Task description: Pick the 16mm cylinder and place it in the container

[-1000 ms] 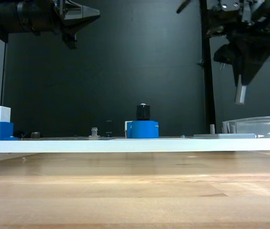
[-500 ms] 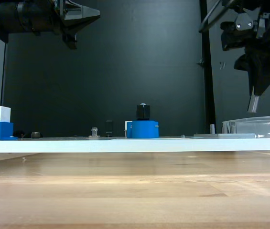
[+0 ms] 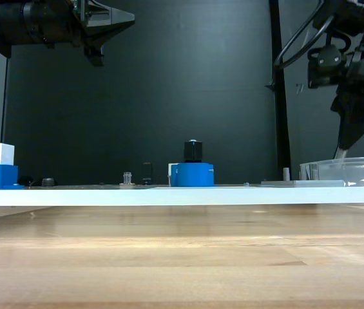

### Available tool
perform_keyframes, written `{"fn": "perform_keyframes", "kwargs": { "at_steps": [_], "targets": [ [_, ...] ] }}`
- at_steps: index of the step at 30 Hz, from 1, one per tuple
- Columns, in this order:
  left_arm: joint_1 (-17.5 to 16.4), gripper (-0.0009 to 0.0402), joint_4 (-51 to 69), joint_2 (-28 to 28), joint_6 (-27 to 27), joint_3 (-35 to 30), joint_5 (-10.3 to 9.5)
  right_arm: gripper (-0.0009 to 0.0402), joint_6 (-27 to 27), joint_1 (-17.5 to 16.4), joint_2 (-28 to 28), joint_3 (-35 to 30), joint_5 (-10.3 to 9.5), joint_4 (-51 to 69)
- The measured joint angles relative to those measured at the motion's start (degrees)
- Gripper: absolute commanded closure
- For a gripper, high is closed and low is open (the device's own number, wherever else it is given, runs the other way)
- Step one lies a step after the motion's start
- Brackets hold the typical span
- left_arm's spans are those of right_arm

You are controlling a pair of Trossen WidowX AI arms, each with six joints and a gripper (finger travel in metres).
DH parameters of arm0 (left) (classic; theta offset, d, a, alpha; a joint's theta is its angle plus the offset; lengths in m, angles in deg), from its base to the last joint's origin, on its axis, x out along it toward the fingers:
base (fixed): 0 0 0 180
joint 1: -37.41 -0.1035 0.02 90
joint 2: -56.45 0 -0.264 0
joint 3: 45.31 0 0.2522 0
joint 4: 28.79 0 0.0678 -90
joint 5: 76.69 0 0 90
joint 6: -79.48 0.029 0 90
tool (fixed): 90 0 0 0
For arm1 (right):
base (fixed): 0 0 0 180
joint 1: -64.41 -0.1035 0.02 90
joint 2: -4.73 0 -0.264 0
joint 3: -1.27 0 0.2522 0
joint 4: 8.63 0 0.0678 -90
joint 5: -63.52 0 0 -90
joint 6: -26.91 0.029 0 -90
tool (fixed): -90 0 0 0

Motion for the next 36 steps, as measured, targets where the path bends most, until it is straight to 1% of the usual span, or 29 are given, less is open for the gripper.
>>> {"fn": "perform_keyframes", "kwargs": {
  "at_steps": [1,4,7,11,13,16,19,21,24,27,36],
  "targets": [
    [0.0,0.0393,0.0,0.0,0.0,0.0,-0.02,0.0387,0.02,0.11,0.0,0.76,0.26,-1.09],
    [0.0,0.0393,0.0,0.0,0.0,-0.02,-0.02,0.0387,0.42,0.13,0.0,2.82,2.71,-3.19],
    [0.0,0.0393,-0.02,0.0,0.0,0.0,-0.02,0.0387,0.48,0.13,0.0,3.82,3.89,-3.82],
    [0.0,0.0393,0.0,0.0,0.0,0.0,-0.02,0.0387,0.76,0.15,0.0,4.61,4.24,-3.96],
    [0.0,0.0393,0.0,0.0,0.0,-0.02,-0.02,0.0387,1.75,0.15,0.0,5.27,4.42,-4.17],
    [0.0,0.0393,0.0,0.0,0.0,0.0,-0.02,0.0387,3.52,0.13,0.0,6.4,6.01,-5.73],
    [0.0,0.0393,0.0,0.0,0.0,-0.02,-0.02,0.0387,3.87,0.13,0.02,6.84,6.45,-6.8],
    [0.0,0.0393,0.0,0.0,0.0,0.0,-0.02,0.0387,4.11,0.11,0.02,6.84,7.23,-7.06],
    [0.0,0.0393,0.0,0.0,0.0,0.0,0.0,0.0384,4.28,0.13,0.02,6.88,7.23,-7.08],
    [0.0,0.0393,0.0,0.0,0.0,-0.02,-0.02,0.0363,4.31,0.11,0.04,7.15,7.23,-7.3],
    [0.0,0.0393,0.0,0.0,0.0,0.0,-0.02,0.0265,4.98,0.11,0.04,7.28,7.23,-7.82]
  ]
}}
